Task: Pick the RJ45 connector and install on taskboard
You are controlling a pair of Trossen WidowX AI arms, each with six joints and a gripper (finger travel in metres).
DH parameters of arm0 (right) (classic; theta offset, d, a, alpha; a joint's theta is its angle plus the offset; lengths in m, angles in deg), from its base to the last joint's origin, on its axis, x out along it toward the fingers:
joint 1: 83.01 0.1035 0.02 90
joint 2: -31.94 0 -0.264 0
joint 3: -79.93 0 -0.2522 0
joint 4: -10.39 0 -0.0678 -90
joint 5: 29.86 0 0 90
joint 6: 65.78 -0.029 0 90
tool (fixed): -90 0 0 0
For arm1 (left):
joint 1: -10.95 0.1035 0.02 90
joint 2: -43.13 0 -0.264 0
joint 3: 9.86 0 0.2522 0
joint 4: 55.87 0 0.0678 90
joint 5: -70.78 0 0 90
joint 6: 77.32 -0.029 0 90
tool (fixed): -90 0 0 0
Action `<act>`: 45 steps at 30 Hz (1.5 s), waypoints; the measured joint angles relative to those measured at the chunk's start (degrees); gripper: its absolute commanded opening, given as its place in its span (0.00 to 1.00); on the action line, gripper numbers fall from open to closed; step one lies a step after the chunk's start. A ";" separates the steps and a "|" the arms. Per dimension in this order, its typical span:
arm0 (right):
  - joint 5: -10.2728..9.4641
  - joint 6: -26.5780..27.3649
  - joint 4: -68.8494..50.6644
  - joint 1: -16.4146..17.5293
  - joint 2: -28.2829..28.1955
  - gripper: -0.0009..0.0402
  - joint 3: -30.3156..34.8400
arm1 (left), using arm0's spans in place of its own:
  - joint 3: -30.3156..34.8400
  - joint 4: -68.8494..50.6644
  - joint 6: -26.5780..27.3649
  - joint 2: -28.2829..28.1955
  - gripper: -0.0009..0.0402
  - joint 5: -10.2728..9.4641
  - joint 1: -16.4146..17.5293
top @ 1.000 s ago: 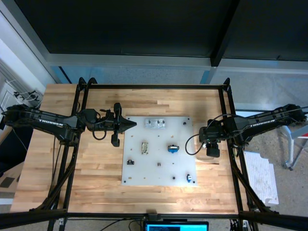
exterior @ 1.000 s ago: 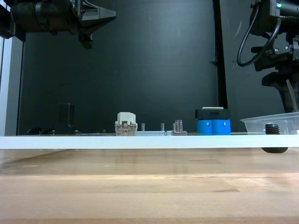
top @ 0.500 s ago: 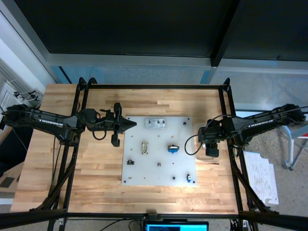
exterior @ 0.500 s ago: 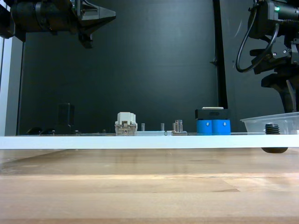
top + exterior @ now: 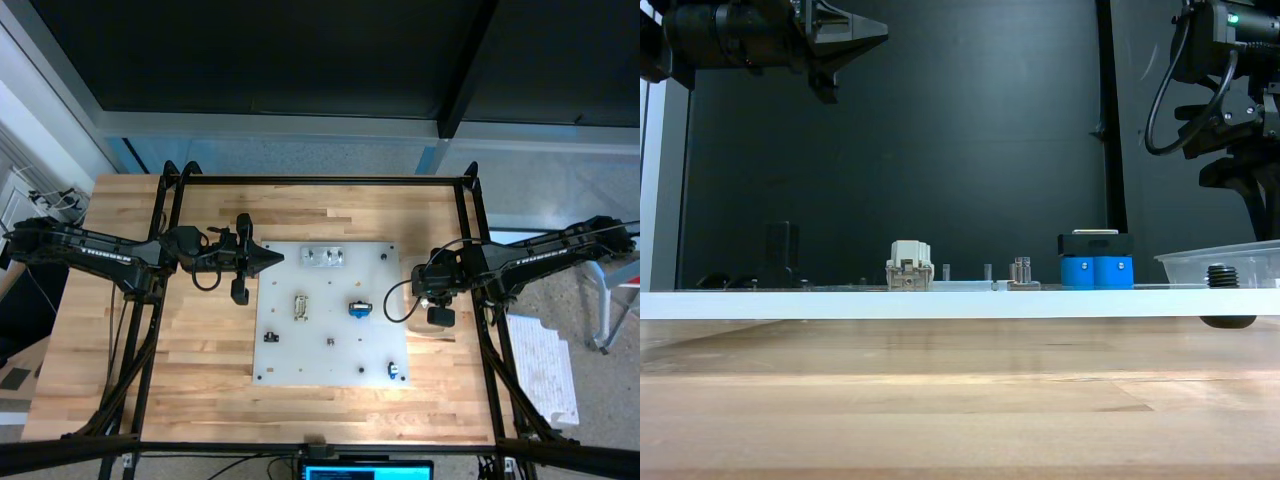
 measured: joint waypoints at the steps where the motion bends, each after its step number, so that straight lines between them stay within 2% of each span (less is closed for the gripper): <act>1: 0.00 0.02 -0.02 0.02 0.00 0.07 0.00 | 0.00 0.00 -0.02 0.00 0.02 0.00 0.00; 6: 0.00 0.02 -0.02 0.02 0.00 0.02 0.00 | 0.00 0.00 -0.02 0.00 0.02 0.00 0.00; 32: -0.02 1.97 -1.86 0.02 0.98 0.02 2.23 | 0.02 0.00 0.00 0.00 0.02 0.00 0.00; 36: -0.87 2.21 -1.90 0.02 1.25 0.02 1.57 | 0.02 0.00 -0.02 0.00 0.02 -0.02 0.00; 40: -2.80 2.86 -2.03 -0.28 2.08 0.02 1.16 | 0.02 0.00 -0.02 0.00 0.02 0.00 0.00; 45: -3.02 3.32 -2.03 -1.92 2.45 0.02 1.16 | 0.00 0.00 0.00 0.00 0.02 -0.02 0.00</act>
